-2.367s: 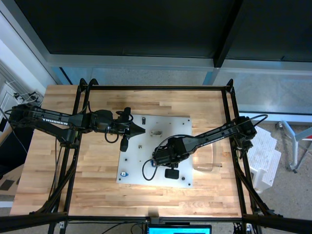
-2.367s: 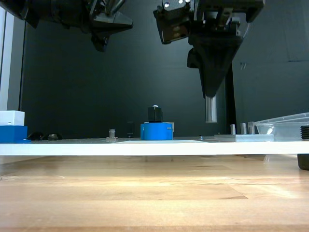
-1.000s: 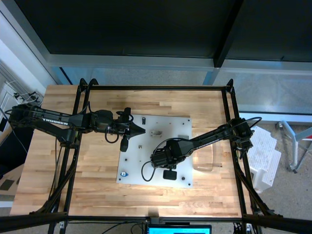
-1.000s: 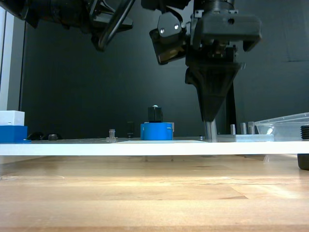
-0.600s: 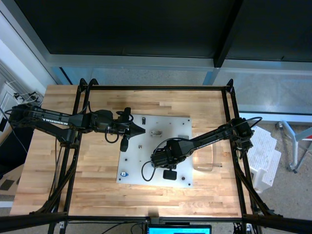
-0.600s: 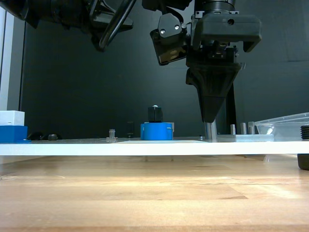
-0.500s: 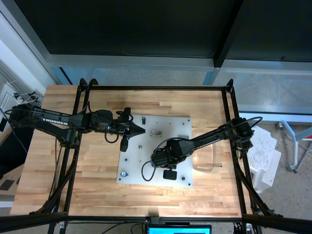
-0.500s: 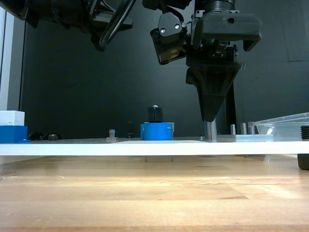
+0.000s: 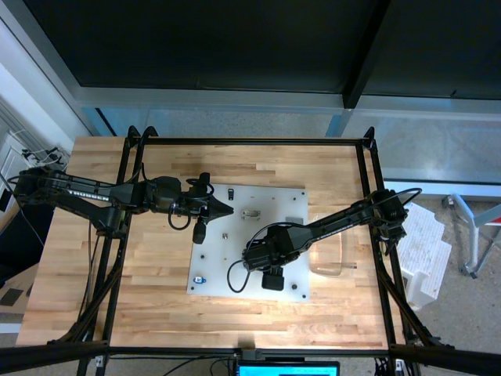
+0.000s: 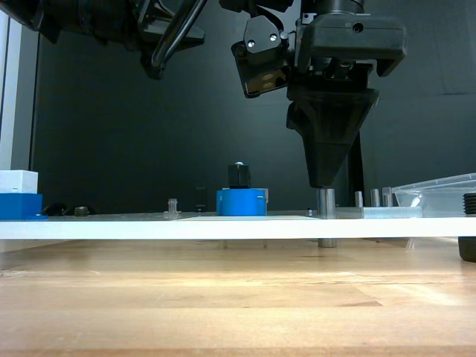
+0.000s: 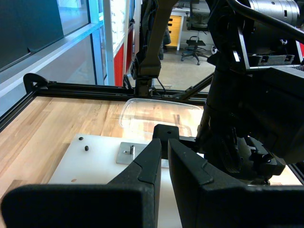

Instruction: Pick the 16mm cylinder and install on the taskboard

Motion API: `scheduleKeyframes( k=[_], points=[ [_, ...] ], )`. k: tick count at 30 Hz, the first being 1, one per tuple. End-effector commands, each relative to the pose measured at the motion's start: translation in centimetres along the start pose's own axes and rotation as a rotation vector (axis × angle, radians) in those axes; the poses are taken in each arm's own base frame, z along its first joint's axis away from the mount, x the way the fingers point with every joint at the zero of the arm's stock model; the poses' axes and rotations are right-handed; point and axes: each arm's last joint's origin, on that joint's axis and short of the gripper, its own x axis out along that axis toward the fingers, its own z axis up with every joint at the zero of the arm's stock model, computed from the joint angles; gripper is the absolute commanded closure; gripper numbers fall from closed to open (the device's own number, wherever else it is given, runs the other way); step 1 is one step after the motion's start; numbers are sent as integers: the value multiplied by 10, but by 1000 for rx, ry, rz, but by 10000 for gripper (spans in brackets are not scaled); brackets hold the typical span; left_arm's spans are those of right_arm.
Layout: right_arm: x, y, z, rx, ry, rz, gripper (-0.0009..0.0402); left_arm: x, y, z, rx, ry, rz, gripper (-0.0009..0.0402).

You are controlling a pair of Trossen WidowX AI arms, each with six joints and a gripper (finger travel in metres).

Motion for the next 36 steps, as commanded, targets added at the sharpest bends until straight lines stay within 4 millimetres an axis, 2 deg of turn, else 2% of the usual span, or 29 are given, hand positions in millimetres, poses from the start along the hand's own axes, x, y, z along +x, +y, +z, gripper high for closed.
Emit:
scheduleKeyframes(
  k=[1, 10, 19, 28, 36],
  points=[
    [-2, 0, -1, -2, -2, 0, 194, 0, 0, 0, 0, 0, 0, 374],
    [-18, -4, -7, -32, -46, 11, 197, 0, 0, 0, 0, 0, 0, 374],
    [-43, -14, -26, -25, -143, 47, 196, 0, 0, 0, 0, 0, 0, 374],
    [-58, -22, -42, -24, -212, 72, 198, 0, 0, 0, 0, 0, 0, 374],
    [-82, -34, -50, -99, -319, 64, 246, 0, 0, 0, 0, 0, 0, 374]
  ],
)
